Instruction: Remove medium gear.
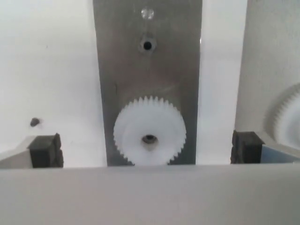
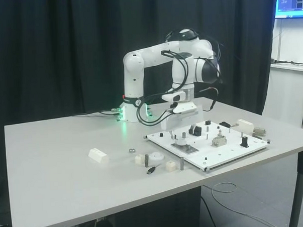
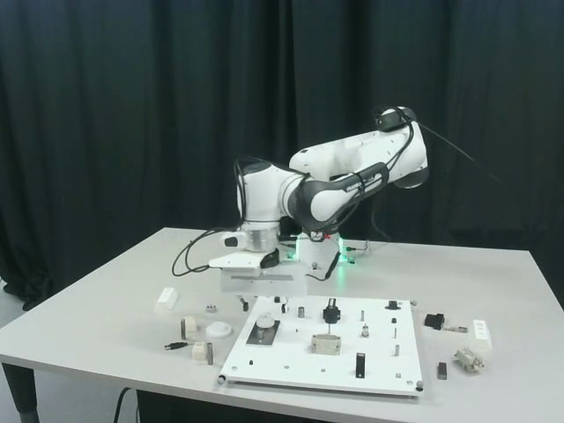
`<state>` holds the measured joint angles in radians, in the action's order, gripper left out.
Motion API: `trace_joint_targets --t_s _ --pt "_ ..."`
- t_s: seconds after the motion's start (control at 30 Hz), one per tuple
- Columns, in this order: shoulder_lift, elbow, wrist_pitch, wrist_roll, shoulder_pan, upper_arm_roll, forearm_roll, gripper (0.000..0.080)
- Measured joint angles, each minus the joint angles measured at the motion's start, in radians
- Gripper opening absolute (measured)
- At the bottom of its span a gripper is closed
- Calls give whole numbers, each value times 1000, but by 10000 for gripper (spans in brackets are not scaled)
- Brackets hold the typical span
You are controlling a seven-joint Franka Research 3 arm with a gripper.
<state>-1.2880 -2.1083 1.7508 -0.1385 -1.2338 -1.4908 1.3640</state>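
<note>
Hovering over gear
I see gripper (image 1: 146,150) spread wide, empty; gear (image 1: 149,131) centred directly below, flat on grey plate (image 1: 149,70).

The white arm (image 2: 159,53) reached from its base at the back of the grey table (image 2: 53,168) and hung its gripper (image 2: 178,133) just above a small white gear (image 2: 181,141) on the white board (image 2: 228,153). Several small black and grey fixtures stood on that board. Beside the board, on the table, lay a white block (image 2: 98,155), a white disc (image 2: 154,158) and a few smaller parts.
</note>
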Motion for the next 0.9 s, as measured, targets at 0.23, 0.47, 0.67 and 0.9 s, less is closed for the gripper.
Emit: trace_joint_targets --t_s 0.23,0.47,0.67,0.9 --pt "1 -9 68 10 -16 33 0 800" --pt "1 -10 108 18 -16 58 0 800" --pt "1 -11 115 19 -14 66 0 800" --pt "2 -11 118 19 -12 69 1 782"
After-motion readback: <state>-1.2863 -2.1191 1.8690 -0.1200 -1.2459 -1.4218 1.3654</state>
